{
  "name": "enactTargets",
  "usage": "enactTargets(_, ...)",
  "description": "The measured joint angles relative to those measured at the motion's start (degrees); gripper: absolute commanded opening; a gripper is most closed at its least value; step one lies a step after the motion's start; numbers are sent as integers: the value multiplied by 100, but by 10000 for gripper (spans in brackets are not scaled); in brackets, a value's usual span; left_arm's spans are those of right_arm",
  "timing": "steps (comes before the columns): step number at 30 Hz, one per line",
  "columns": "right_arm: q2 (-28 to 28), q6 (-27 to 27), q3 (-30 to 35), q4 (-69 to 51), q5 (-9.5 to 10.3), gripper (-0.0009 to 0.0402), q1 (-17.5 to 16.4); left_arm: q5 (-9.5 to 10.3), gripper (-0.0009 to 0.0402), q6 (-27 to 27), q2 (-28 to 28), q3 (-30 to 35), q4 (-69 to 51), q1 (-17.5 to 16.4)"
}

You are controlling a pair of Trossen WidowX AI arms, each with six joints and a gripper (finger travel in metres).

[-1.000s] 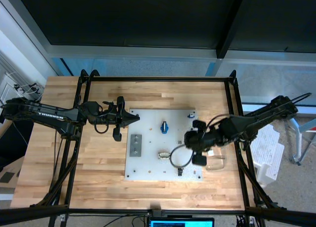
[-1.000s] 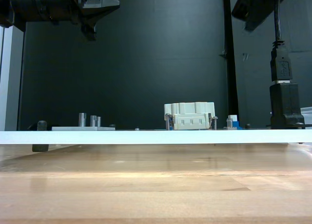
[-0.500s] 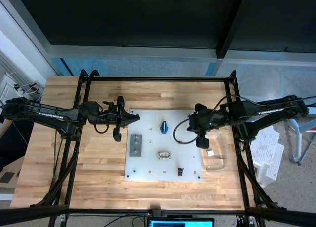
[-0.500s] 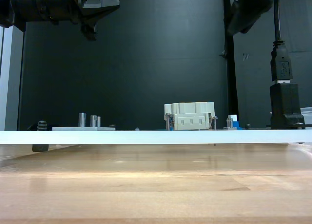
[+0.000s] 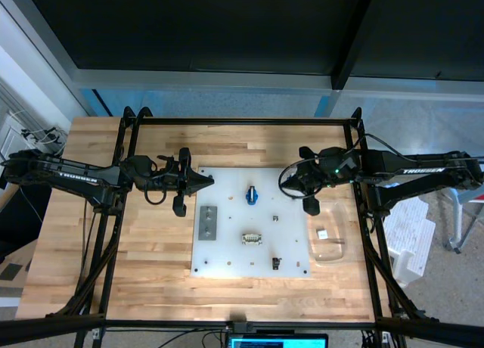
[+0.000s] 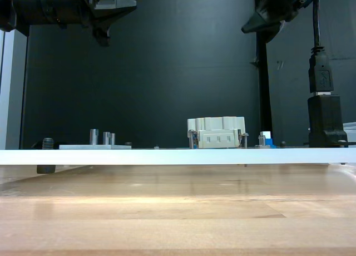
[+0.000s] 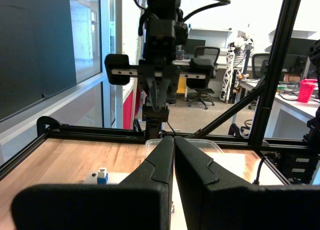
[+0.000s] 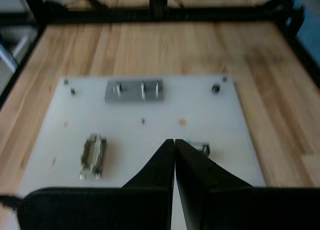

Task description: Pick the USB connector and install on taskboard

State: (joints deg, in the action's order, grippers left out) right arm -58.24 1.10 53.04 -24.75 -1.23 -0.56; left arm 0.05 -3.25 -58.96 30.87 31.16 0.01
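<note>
Clamps both pairs of jaws shut on nothing. Has pulled the right gripper [image 6: 248, 26] back from above the USB connector [image 5: 277, 263], up to the far right edge of the board [image 5: 227, 250]. Leaves it upright in its black socket [image 6: 327, 122] by the near edge, unmoved. Keeps the left gripper [image 5: 209, 182] over the far left corner. Looks installed, with only retreat left.
</note>
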Motion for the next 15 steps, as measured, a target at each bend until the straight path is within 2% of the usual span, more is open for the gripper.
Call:
enactTargets(8, 358, -17, -492, 1342, -15, 0, 11, 2, 0, 0, 0, 0, 2, 0)
enactTargets(15, 503, -35, -850, 2149, 33, 0, 210, 2, 0, 0, 0, 0, 0, 0)
